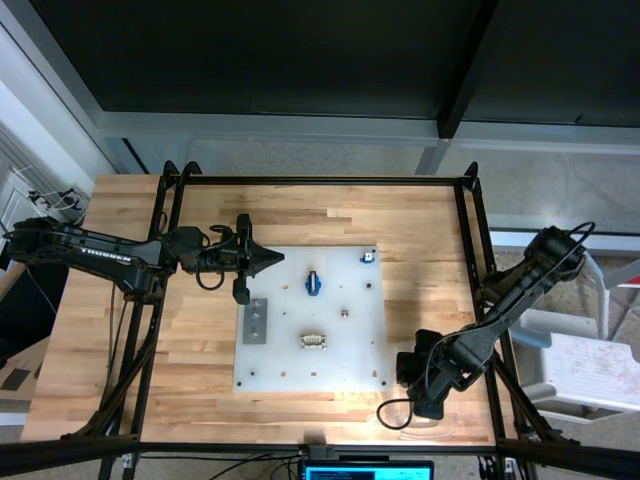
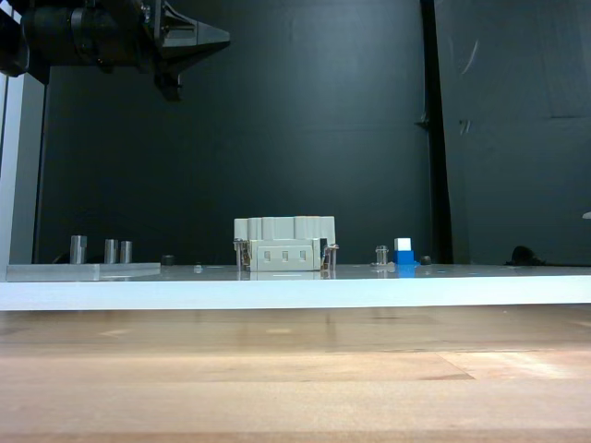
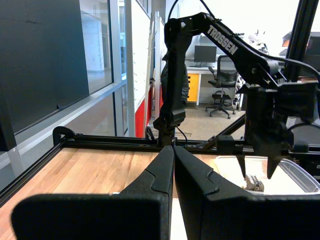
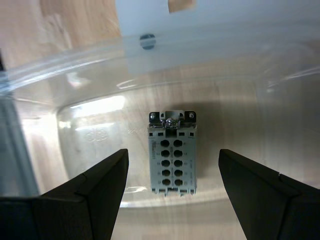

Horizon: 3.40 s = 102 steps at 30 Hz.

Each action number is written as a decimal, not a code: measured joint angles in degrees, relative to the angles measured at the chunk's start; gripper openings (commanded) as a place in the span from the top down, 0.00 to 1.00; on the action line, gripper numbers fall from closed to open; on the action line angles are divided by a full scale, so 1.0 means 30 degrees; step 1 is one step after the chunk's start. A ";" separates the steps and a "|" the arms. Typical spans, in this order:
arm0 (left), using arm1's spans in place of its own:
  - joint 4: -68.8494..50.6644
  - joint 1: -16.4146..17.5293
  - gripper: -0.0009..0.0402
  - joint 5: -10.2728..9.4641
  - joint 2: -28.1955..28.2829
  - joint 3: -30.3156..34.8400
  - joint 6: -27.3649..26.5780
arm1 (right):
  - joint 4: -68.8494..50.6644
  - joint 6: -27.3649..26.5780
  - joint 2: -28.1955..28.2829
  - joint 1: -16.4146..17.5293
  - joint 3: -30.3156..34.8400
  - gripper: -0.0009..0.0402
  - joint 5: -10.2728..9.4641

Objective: Remove the HAN10-E connector and place it in the container

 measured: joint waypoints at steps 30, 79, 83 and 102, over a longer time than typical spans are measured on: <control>0.0000 0.0000 0.98 0.0000 0.0000 0.0000 -0.0007 | -0.1617 0.0007 -0.2433 0.0095 0.0000 0.39 -0.0022; -0.0007 0.0000 0.98 -0.0007 0.0000 0.0000 0.0000 | -0.1610 0.0000 -0.2433 0.0095 0.0000 0.39 -0.0022; -0.0007 0.0000 0.98 -0.0007 0.0000 0.0000 -0.0007 | -0.1603 0.0007 -0.2433 0.0095 0.0000 0.39 -0.0029; -0.0007 0.0000 0.98 -0.0007 0.0000 0.0007 -0.0007 | -0.1581 0.0000 -0.2433 0.0095 0.0000 0.39 -0.0029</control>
